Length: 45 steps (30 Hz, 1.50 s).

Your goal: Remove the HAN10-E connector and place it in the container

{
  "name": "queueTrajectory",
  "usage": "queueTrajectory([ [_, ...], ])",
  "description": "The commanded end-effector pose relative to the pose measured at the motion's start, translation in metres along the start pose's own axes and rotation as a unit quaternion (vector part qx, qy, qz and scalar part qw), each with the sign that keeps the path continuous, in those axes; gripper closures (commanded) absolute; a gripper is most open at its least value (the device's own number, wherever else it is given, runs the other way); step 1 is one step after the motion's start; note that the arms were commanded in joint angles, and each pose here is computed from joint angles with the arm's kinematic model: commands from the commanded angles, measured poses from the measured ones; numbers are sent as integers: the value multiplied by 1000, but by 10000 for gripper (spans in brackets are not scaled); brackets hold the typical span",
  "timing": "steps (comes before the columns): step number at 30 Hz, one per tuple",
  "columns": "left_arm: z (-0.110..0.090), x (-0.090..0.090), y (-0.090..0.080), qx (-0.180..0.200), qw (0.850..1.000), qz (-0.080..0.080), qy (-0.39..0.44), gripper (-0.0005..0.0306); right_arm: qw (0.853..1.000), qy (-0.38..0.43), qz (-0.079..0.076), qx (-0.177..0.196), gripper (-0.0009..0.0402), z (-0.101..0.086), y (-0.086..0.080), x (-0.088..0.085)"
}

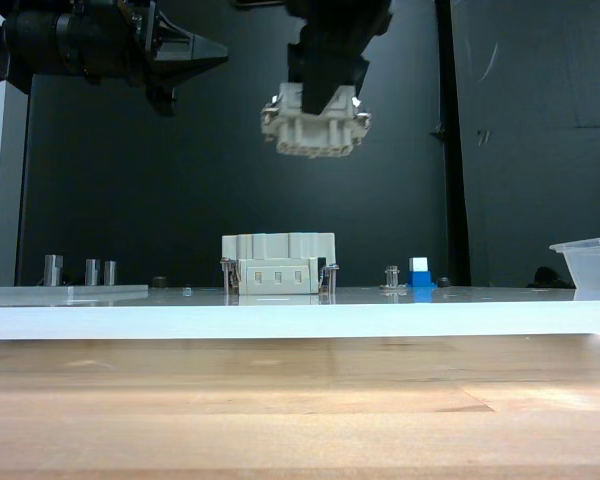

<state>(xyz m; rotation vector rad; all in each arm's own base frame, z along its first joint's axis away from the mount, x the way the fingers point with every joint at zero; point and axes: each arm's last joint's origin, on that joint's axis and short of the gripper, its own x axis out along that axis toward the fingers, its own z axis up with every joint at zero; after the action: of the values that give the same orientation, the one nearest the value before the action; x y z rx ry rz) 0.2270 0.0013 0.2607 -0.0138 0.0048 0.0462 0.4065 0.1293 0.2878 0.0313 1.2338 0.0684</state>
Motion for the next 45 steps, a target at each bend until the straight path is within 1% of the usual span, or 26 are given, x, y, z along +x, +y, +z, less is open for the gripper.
queueTrajectory([
  [1,0,0,0,0,1000,0,0,300,1000,2,1,-4,373,-10,1,-9],
  [5,0,0,0,0,1000,0,0,300,1000,11,1,-8,373,-28,2,-15],
  [9,0,0,0,0,1000,0,0,300,1000,6,5,4,373,-45,1,-20],
  [18,0,0,0,0,1000,0,0,300,999,24,1,28,373,-87,-3,-26],
  [20,0,0,0,0,1000,0,0,300,999,28,-3,36,373,-98,-4,-25],
  [23,0,0,0,0,1000,0,0,300,998,30,-15,49,373,-114,-6,-26],
  [30,0,0,0,0,1000,0,0,300,996,38,-18,78,373,-146,-10,-28],
  [37,0,0,0,0,1000,0,0,300,993,45,-20,110,373,-173,-13,-27],
  [41,0,0,0,0,1000,0,0,300,991,50,-22,121,373,-188,-14,-26],
  [43,0,0,0,0,1000,0,0,300,990,50,-29,128,373,-195,-14,-25],
  [45,0,0,0,0,1000,0,0,300,989,51,-30,135,373,-200,-15,-24],
])
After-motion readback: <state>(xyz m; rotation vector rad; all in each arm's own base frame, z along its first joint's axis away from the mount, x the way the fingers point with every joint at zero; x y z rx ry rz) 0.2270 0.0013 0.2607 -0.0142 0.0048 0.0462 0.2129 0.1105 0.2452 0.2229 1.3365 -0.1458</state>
